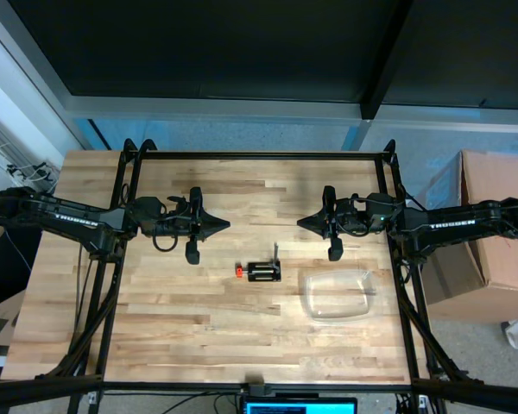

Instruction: Remove the USB-C connector from the USB-C receptacle and place in the container

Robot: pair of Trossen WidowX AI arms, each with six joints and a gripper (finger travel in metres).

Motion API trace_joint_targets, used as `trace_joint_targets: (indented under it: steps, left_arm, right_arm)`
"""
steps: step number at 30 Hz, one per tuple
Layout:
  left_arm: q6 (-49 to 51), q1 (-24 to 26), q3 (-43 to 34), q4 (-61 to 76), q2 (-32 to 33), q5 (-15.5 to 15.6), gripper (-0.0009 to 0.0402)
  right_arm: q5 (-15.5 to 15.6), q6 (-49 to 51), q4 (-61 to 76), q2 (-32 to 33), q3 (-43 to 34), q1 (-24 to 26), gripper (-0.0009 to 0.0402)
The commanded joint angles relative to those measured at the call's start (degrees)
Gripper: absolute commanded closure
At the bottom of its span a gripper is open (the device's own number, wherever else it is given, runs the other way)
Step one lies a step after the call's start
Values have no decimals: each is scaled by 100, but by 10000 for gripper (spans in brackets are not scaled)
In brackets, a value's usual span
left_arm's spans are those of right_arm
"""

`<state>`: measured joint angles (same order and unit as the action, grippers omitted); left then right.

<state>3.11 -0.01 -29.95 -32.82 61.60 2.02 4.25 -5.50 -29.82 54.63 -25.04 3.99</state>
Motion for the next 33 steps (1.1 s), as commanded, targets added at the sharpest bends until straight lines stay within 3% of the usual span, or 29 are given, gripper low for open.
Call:
trace_joint_targets:
  steps: [1,12,20,26,33]
  left_arm:
    - [0,2,0,-2,0,-4,393]
    - [0,2,0,0,0,-4,393]
    - [-2,0,0,-2,0,-2,393]
    - [0,2,0,-2,0,-2,393]
    - [0,0,0,-2,0,-2,393]
  right_arm:
    - [31,299,-79,2,-116,-26,393]
    - [2,144,302,17,-203,-57,393]
    - [-535,249,2514,63,-1088,-444,393]
    - [-535,234,4592,372,-2057,-542,393]
    - [-634,144,5897,1036,-3021,-874,393]
